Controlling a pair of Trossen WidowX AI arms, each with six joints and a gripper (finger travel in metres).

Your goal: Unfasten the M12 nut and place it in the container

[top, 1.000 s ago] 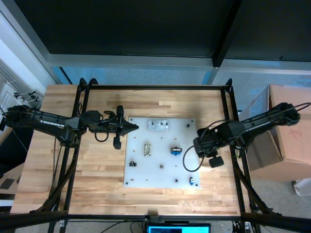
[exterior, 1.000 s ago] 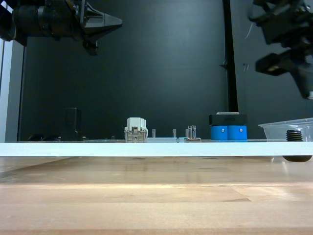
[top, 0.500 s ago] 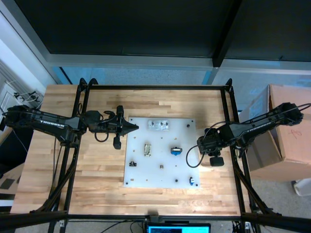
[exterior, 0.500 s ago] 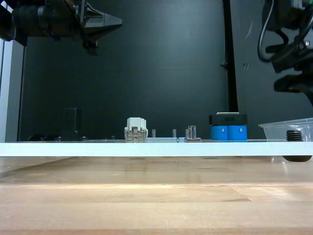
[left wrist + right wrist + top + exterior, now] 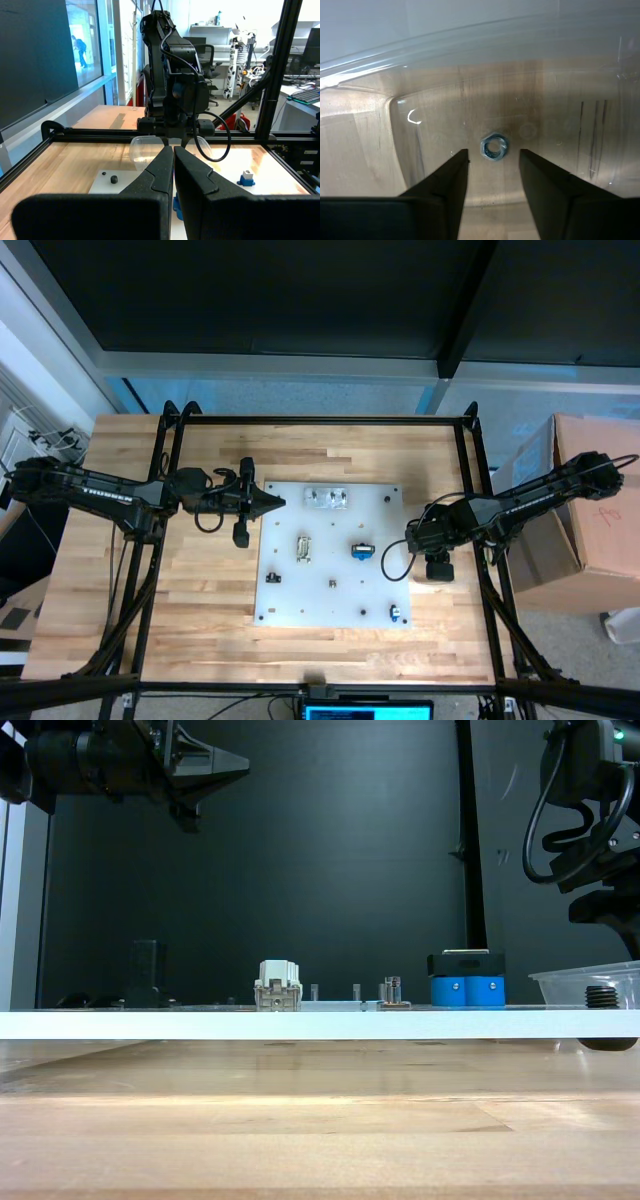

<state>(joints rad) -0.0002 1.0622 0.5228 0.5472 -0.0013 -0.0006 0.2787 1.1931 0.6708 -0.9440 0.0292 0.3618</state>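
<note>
The wooden worktop (image 5: 200,620) carries a white board (image 5: 320,595), and 2 arms reach in over it. The left gripper (image 5: 276,502) hangs high over the board's left edge near its far corner, its fingers (image 5: 165,170) pressed together on nothing. The right gripper (image 5: 437,562) sits just off the board's right edge, pointing down into the clear container (image 5: 360,145), with its fingers (image 5: 445,185) spread and holding nothing. By the board's near right edge the black stud (image 5: 600,996) shows bare ribs. The container holds 1 thing, the silver nut (image 5: 494,146), which lies flat and free on its floor between the spread fingers and touches neither.

I judge the drop-off step done. The next move calls only for the right arm to lift straight out, clear of the container walls.
</note>
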